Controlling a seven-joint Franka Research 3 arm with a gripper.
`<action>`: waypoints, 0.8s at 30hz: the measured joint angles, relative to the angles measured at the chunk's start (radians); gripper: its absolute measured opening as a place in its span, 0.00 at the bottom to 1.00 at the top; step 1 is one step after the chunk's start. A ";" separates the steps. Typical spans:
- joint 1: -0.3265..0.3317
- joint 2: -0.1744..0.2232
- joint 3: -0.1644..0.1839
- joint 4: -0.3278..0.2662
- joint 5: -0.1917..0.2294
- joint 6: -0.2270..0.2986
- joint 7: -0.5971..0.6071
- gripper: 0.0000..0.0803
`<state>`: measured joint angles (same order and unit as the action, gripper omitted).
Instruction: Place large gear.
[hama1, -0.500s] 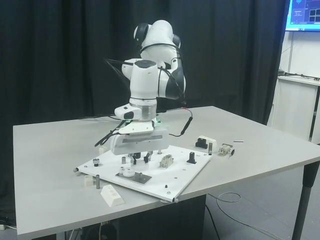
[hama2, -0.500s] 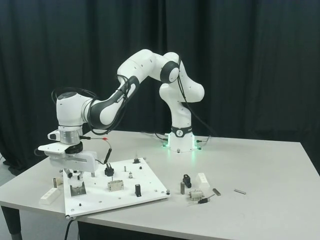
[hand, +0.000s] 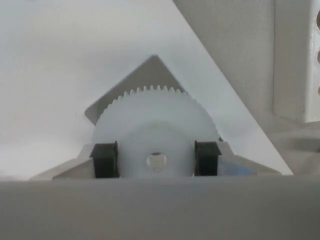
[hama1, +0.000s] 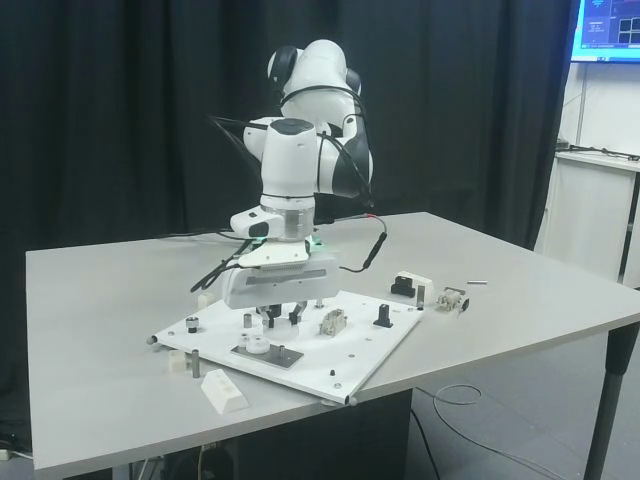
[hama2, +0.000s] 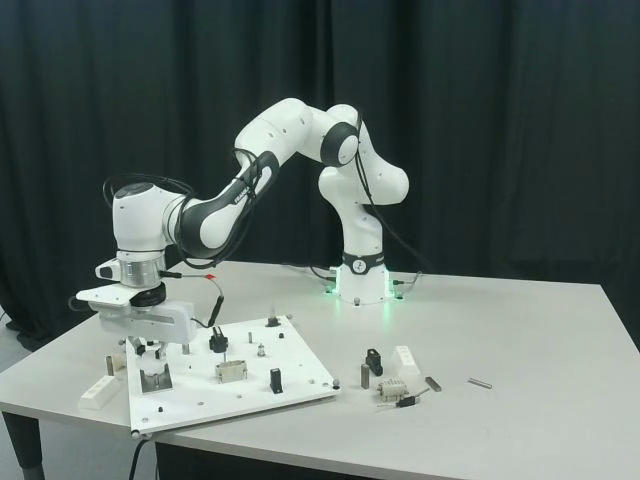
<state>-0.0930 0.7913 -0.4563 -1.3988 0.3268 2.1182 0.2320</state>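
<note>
The gripper (hand: 156, 159) has its two black fingers (hand: 105, 160) clamped on the big white gear (hand: 155, 125), just above the white board (hama1: 375, 345)

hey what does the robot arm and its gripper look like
A white arm of rounded segments with black joint bands, black cables trailing along it, and a green light at its base. The gripper has a white body and black fingers.

Large gear (hand: 156, 135): white, toothed rim, small centre hole. It lies flat over a grey plate (hand: 150, 75) on the white board (hama2: 300, 375), hub between the gripper's (hand: 156, 159) two black fingertips.
</note>
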 joint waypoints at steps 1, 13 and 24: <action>0.000 0.000 0.000 0.000 0.000 0.000 0.000 0.41; 0.002 0.000 0.000 0.000 0.000 0.001 0.018 0.41; 0.003 0.000 0.000 0.001 0.000 0.011 0.026 0.41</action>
<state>-0.0903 0.7918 -0.4563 -1.3983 0.3268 2.1288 0.2578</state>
